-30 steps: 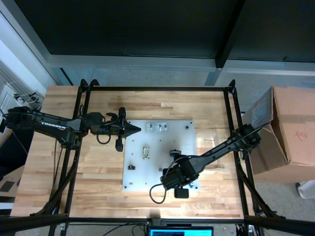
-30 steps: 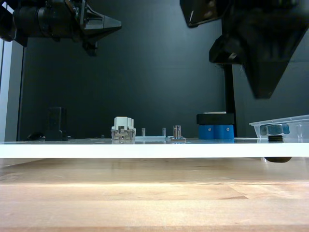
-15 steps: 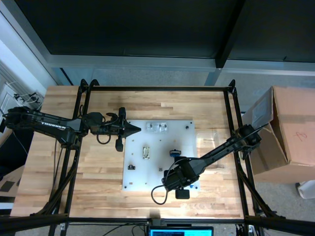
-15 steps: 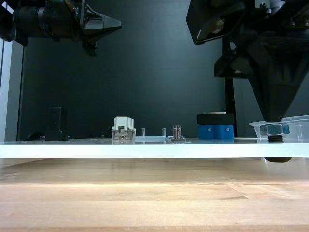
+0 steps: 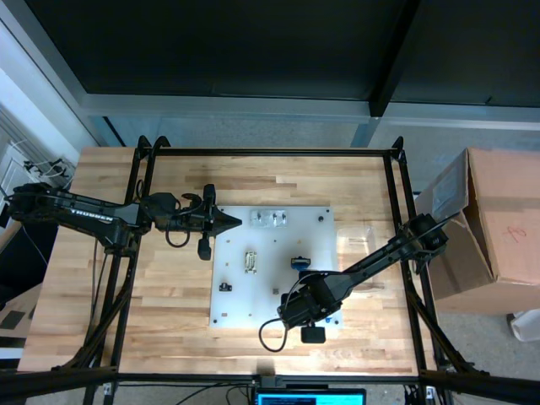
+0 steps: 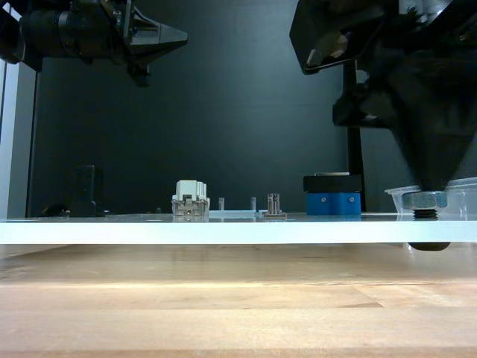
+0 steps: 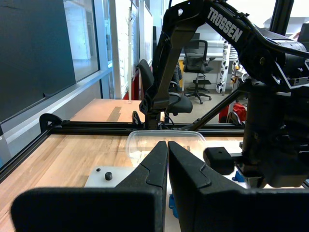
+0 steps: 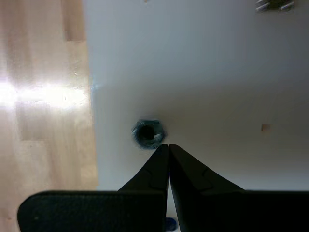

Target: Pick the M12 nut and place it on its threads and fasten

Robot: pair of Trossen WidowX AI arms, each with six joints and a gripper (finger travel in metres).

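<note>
The left end effector (image 5: pixel 238 221) is hovering closed over the board's (image 5: pixel 246 310) left edge. At the right, the M12 nut (image 6: pixel 425 200) is sitting on its stud (image 6: pixel 426 213), ribs showing below, the right end effector (image 6: pixel 430 186) hanging closed and empty just above. Fastening is likely calling for opening and straddling its flats squarely.

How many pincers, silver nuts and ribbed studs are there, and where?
Pincers: 2, left pincer shut, raised over the white board's left edge; right pincer shut, directly above the nut.
Silver nuts: 1, on its stud, ribs showing beneath.
Ribbed studs: 1.
Total: 4.
</note>
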